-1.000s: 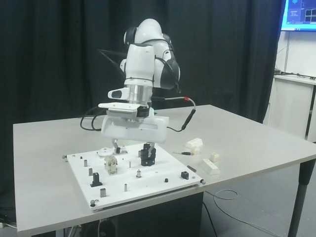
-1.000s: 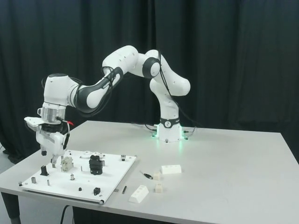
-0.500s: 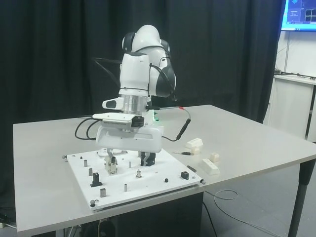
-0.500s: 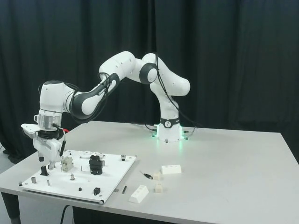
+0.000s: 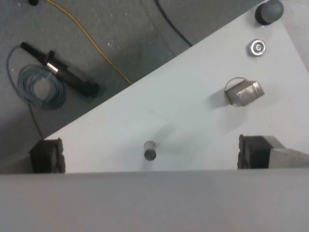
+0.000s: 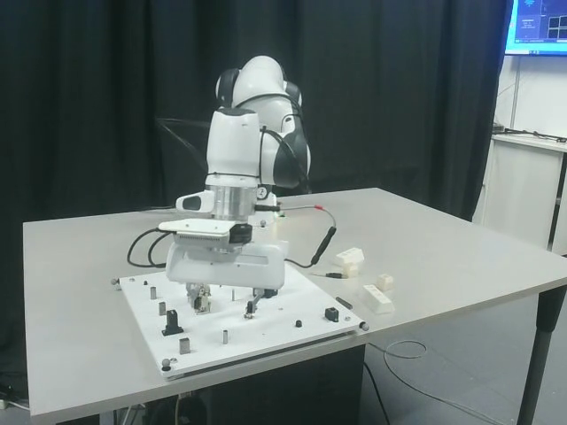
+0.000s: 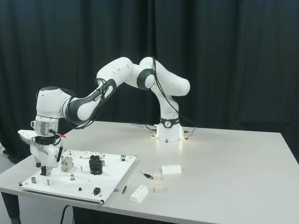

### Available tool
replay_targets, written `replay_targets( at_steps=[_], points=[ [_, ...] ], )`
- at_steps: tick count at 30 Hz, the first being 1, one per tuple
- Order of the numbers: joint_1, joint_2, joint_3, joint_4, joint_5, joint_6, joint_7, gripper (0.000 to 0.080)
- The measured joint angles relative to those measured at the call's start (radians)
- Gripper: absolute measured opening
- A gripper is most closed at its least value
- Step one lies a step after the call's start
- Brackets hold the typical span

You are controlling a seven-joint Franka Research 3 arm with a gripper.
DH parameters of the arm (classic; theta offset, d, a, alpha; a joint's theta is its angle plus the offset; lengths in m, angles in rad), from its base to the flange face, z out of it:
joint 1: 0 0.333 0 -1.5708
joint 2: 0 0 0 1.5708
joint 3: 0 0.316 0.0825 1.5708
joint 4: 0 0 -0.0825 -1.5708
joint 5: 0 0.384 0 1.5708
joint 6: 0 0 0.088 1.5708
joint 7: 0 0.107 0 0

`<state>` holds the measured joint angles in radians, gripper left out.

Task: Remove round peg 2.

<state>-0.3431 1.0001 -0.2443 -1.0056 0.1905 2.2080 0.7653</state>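
A small round peg [image 5: 150, 151] is standing upright in the white board [image 5: 193, 111], midway between the two black fingertips [image 5: 46, 155] of the gripper [image 5: 149, 155]. The fingers are spread wide, well apart from the peg on either side and gripping nothing. On the same board a metal block [image 5: 244, 92], a round screw head [image 5: 258, 47] and a black knob [image 5: 269, 11] are sitting near one edge. Beyond the board's edge, on the floor, a coiled grey cable [image 5: 36, 87] is lying. In the first room view the gripper [image 6: 221, 297] is hanging low over the board [image 6: 266, 332], which is resting on the grey table [image 6: 443, 239]; white blocks [image 6: 376, 297] are lying beside the board. No writing is legible anywhere.
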Motion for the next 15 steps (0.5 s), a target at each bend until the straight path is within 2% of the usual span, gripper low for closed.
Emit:
replay_targets(
  at_steps=[15],
  points=[
    [-0.002, 0.035, 0.000, 0.025, 0.001, -0.009, -0.045, 0.0800]
  ],
)
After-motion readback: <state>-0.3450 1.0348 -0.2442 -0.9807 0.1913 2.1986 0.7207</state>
